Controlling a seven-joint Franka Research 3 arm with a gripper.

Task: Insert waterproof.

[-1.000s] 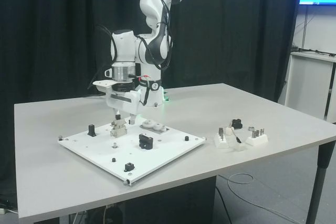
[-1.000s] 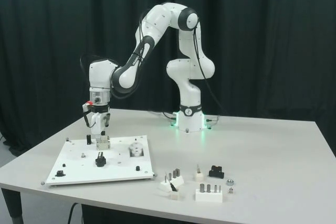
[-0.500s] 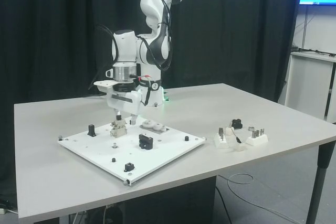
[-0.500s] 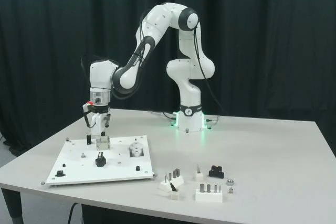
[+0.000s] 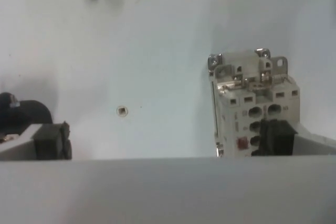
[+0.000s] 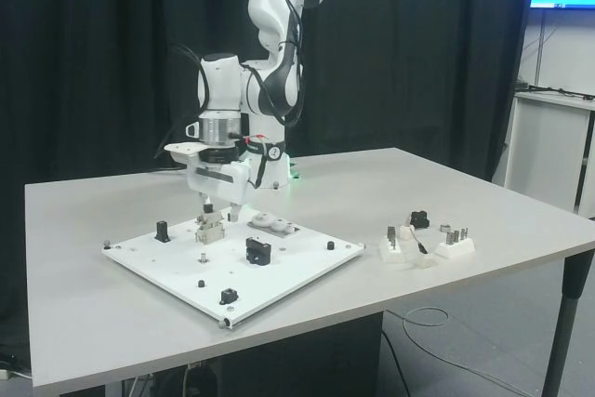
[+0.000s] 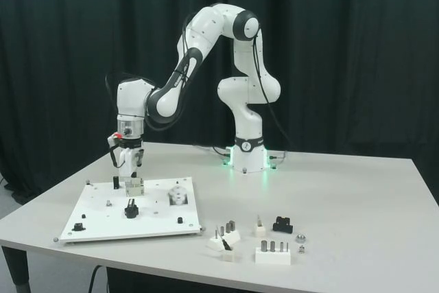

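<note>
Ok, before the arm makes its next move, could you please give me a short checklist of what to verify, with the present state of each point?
1. Claw open and empty: ok. The fingers stand wide apart with nothing between them.
2. Claw centred over the connector block: not ok. In the wrist view the block lies under one finger, not midway between the two.
3. Connector block upright on the white board: ok in both room views.
4. Gap between fingertips and the block's top: cannot tell, they look very near.
5. Black part out of the way: ok, it stands apart from the block.
</note>
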